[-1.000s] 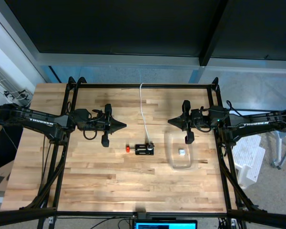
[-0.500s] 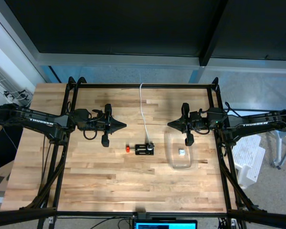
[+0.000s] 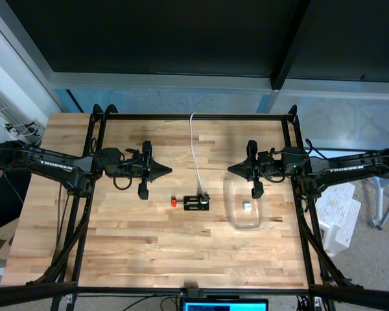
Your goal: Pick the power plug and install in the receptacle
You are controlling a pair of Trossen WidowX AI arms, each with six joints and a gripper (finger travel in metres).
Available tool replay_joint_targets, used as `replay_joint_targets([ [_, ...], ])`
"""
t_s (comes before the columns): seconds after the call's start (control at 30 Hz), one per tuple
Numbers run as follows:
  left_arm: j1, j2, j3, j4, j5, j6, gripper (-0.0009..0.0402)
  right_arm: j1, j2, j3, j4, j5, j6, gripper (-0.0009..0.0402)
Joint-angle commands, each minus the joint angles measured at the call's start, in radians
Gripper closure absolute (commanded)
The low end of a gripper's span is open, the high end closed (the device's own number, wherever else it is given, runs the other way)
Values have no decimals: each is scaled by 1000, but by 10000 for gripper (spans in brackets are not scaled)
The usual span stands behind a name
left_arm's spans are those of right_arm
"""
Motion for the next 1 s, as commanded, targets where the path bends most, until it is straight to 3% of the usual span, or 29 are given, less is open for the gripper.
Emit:
replay_joint_targets([
  [0.03,0,0,0,0,0,0,393,0,0,2,4,34,16,393],
  [1.0,0,0,0,0,0,0,393,0,0,2,5,34,-10,393],
])
